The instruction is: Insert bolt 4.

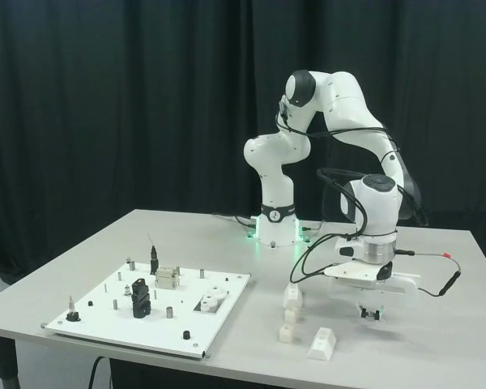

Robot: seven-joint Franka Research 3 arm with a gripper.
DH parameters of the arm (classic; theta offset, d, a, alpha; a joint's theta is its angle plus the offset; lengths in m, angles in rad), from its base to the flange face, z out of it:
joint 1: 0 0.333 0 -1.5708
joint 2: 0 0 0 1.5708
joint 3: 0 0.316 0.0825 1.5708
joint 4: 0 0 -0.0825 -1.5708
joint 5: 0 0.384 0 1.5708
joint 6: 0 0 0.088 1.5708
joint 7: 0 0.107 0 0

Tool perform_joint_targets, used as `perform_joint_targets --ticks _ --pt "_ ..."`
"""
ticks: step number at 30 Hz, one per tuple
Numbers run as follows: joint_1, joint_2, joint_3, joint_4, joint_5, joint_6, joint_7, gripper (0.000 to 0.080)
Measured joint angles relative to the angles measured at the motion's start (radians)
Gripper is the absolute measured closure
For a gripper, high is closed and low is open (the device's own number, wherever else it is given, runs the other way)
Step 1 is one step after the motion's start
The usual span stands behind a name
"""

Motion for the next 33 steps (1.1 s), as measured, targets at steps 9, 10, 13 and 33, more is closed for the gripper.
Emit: perform_joint_targets --ticks 9,10,13,33 --pt "0.000 -0.004 -0.007 0.006 0.000 -0.013 0.000 0.0578" --pt "0.000 -0.004 -0.008 0.006 0.000 -0.013 0.000 0.0578" --pt "0.000 -0.004 -0.008 0.006 0.000 -0.013 0.000 0.0578" --pt "0.000 -0.004 -0.011 0.007 0.000 -0.013 0.004 0.0578"
